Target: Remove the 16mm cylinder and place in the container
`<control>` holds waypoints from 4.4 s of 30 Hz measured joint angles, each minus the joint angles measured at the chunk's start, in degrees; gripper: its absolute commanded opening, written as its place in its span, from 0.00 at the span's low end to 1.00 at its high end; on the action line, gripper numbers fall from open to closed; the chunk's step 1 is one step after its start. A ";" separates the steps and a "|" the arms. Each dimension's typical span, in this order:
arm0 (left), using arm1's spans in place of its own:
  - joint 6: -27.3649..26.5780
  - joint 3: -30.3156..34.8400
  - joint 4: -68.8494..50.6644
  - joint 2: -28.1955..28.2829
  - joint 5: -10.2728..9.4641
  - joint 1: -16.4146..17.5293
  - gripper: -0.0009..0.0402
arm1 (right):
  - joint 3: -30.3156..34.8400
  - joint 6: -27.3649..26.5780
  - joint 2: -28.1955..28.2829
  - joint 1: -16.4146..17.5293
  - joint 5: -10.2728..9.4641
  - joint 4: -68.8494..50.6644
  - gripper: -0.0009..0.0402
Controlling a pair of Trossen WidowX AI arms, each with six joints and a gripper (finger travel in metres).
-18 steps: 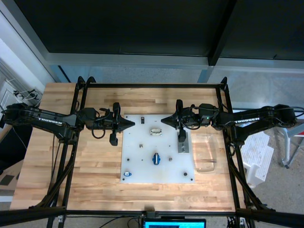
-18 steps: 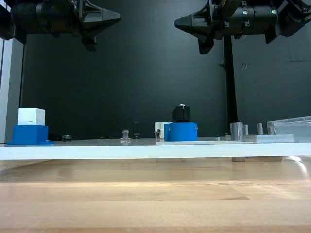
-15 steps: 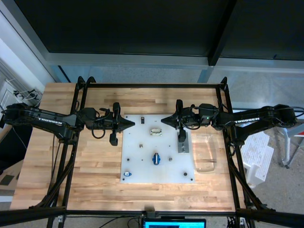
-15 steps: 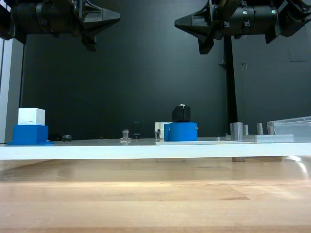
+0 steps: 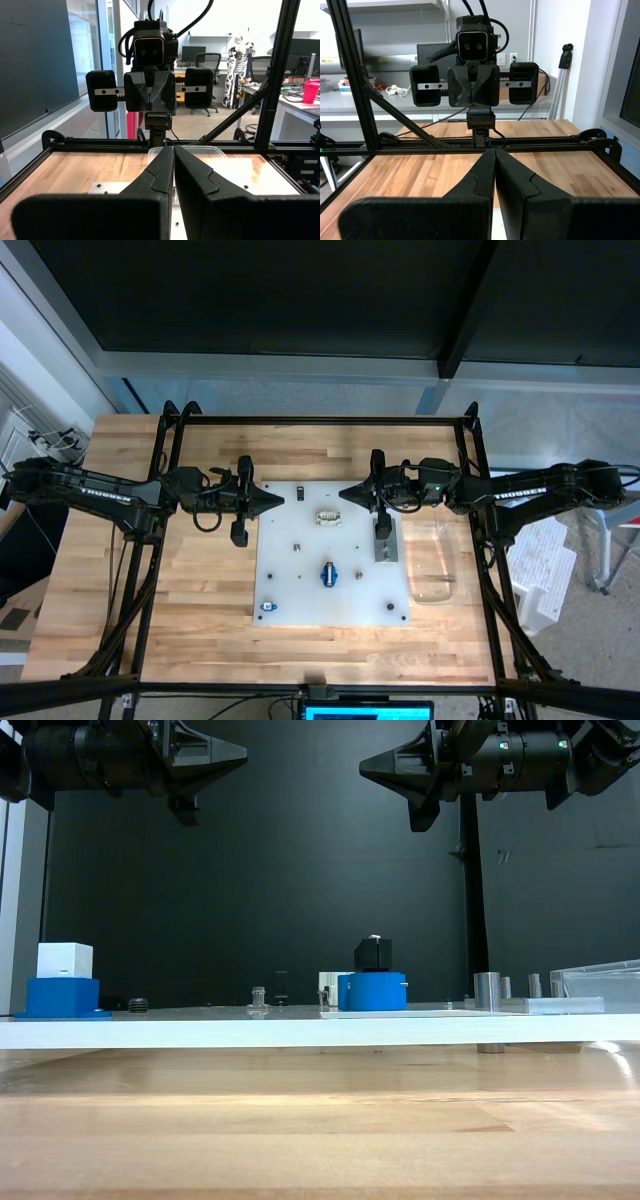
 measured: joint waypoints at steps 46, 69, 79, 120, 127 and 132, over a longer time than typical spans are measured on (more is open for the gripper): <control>-0.02 0.00 0.00 0.00 0.00 0.00 0.02 | 0.00 0.39 0.00 0.04 0.00 0.00 0.02; -0.02 0.00 0.02 0.00 0.00 0.00 0.02 | 9.60 3.39 1.29 2.47 0.02 -32.76 0.02; -0.02 0.02 0.02 0.00 0.00 0.00 0.02 | 22.27 3.58 7.39 8.28 6.08 -63.14 0.02; -0.02 0.02 0.00 0.02 0.00 0.00 0.02 | 38.51 15.72 28.26 20.31 9.11 -85.83 0.51; -0.02 0.02 0.02 0.02 0.00 0.00 0.02 | 39.71 16.83 30.95 21.18 9.14 -84.89 0.46; -0.02 0.02 0.04 0.00 0.00 0.00 0.02 | 40.19 17.25 31.69 21.55 9.14 -84.08 0.45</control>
